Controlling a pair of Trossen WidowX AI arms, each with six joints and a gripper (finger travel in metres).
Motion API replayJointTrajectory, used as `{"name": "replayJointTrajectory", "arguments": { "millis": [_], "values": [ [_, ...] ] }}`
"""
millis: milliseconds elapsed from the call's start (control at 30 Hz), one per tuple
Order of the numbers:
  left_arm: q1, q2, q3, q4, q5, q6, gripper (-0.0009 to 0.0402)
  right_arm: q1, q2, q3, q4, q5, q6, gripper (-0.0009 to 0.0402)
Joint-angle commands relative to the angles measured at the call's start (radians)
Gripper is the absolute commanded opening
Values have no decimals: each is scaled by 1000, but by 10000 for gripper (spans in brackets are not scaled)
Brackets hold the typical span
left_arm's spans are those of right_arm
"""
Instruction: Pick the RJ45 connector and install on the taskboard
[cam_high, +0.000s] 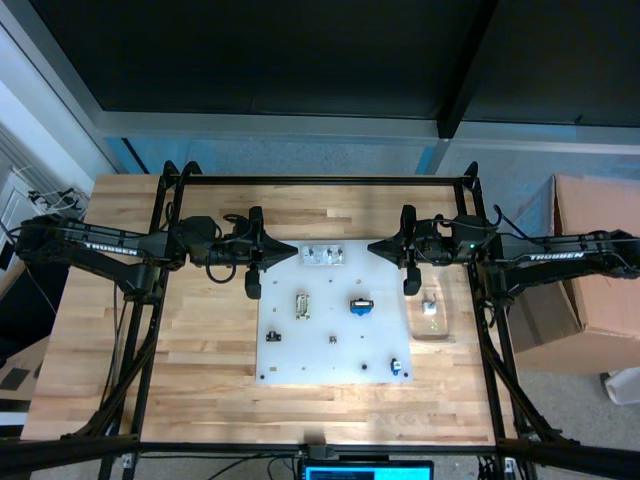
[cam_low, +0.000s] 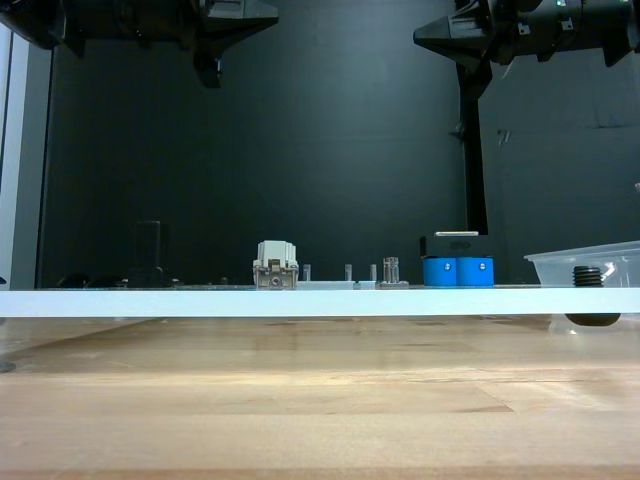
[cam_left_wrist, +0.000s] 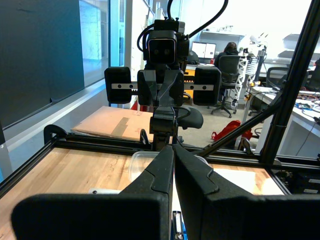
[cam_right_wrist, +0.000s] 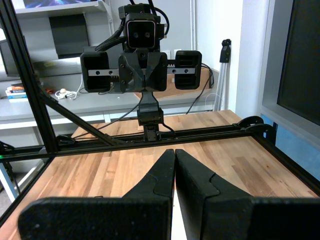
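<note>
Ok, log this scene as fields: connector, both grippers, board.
connector: probably the small pale part lying free in the tray, right of the board, clear of its seat
left gripper: high above the board's far edge, pointing inward, jaws shut, empty
right gripper: high above the same edge, facing the left gripper, jaws shut, empty

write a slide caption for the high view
Left pincer and right pincer, both shut, face each other above the taskboard; RJ45 connector lies free in the clear tray beside it.
</note>
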Motion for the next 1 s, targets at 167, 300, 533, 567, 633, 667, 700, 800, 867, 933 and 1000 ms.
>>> {"name": "replayJointTrajectory", "arguments": {
  "millis": [167, 300, 533, 567, 633, 667, 700, 800, 867, 933, 1000],
  "values": [
    [0, 0, 0, 0, 0, 0, 1, 0, 0, 0, 0, 0, 0, 0],
    [0, 0, 0, 0, 0, 0, 1, 0, 0, 0, 2, 0, 0, 0],
    [0, 0, 0, 0, 0, 0, 0, 0, 0, 0, 5, 0, 1, 0],
    [0, 0, 0, 0, 0, 0, 0, 0, 0, 0, 11, 0, 0, 0],
    [0, 0, 0, 0, 0, 0, 1, 0, 0, 3, 7, -3, 2, 0],
    [0, 0, 0, 0, 0, 0, 1, 0, 0, 9, -3, -8, 6, 0],
    [0, 0, 0, 0, 0, 0, 1, 0, 0, 17, -23, -10, 2, 0],
    [0, 0, 0, 0, 1, 0, 1, 1, -1, 65, -158, -64, -8, 0],
    [0, 0, 0, 0, 0, 0, 1, 2, -1, 106, -282, -87, -27, 0],
    [0, 0, 0, 0, 0, 0, 1, 3, -1, 146, -420, -89, -40, 0],
    [0, 0, 0, 0, 0, 0, 1, 5, -1, 191, -569, -95, -54, 0]
  ]
}}
